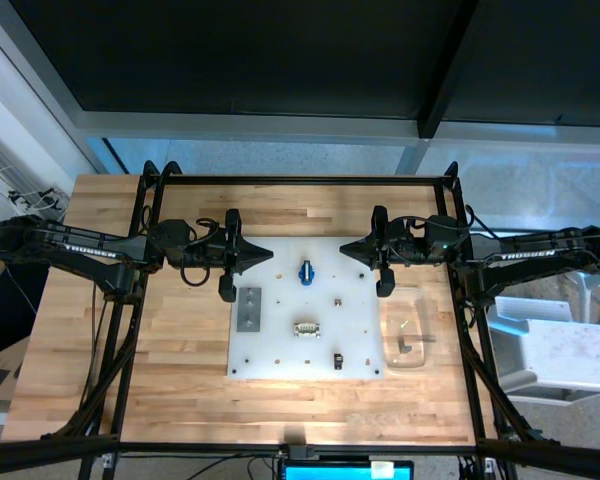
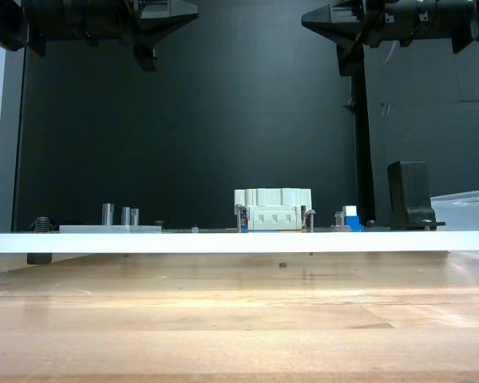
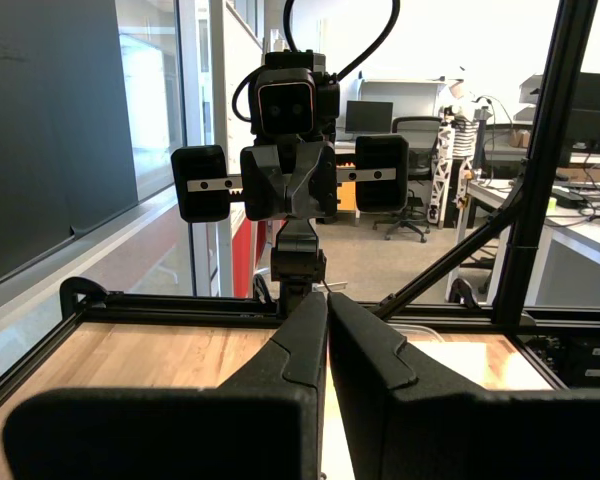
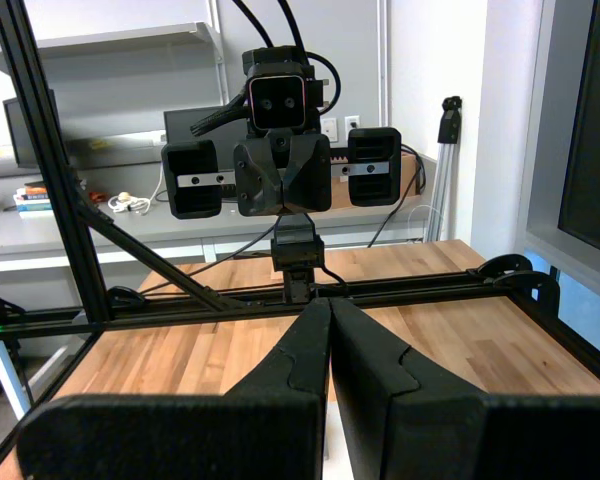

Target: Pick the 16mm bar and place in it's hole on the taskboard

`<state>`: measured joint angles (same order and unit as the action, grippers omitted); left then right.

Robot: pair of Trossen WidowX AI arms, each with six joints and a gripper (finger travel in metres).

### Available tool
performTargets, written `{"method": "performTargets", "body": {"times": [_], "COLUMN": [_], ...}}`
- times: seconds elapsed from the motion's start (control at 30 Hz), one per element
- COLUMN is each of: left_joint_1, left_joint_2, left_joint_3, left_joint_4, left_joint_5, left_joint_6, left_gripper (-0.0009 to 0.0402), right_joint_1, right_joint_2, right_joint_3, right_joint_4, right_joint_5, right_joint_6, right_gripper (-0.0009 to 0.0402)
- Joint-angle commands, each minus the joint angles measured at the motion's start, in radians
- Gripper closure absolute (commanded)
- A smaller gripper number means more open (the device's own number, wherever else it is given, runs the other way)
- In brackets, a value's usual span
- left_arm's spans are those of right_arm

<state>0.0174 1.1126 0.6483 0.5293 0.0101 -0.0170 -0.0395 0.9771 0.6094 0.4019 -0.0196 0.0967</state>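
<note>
Wooden table (image 1: 170, 380) bears taskboard (image 1: 280, 350) beneath closed left hand (image 1: 267, 253) and closed right hand (image 1: 344, 248); 16mm bar indiscernible.

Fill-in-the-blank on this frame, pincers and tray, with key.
Left pincer, shut, hangs high near the taskboard's far ____ corner.
Right pincer, near its far right corner, is ____.
The clear tray lies at the taskboard's ____ side.
____ pincer holds the 16mm bar; its place cannot be told.
Missing: left; shut; right; neither
</note>
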Motion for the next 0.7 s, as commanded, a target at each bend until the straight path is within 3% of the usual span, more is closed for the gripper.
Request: {"method": "performTargets", "body": {"times": [0.03, 0.7], "left_joint_1": [0.000, 0.000], "left_joint_2": [0.000, 0.000], "left_joint_3": [0.000, 0.000], "left_joint_4": [0.000, 0.000], "left_joint_5": [0.000, 0.000], "left_joint_6": [0.000, 0.000], "left_gripper": [0.0393, 0.0393], "right_joint_1": [0.000, 0.001], "right_joint_2": [0.000, 0.000], "right_joint_3": [0.000, 0.001], "right_joint_4": [0.000, 0.008], "right_joint_5": [0.000, 0.000], "right_joint_6": [0.000, 0.003], "right_gripper": [0.0393, 0.0393]}}
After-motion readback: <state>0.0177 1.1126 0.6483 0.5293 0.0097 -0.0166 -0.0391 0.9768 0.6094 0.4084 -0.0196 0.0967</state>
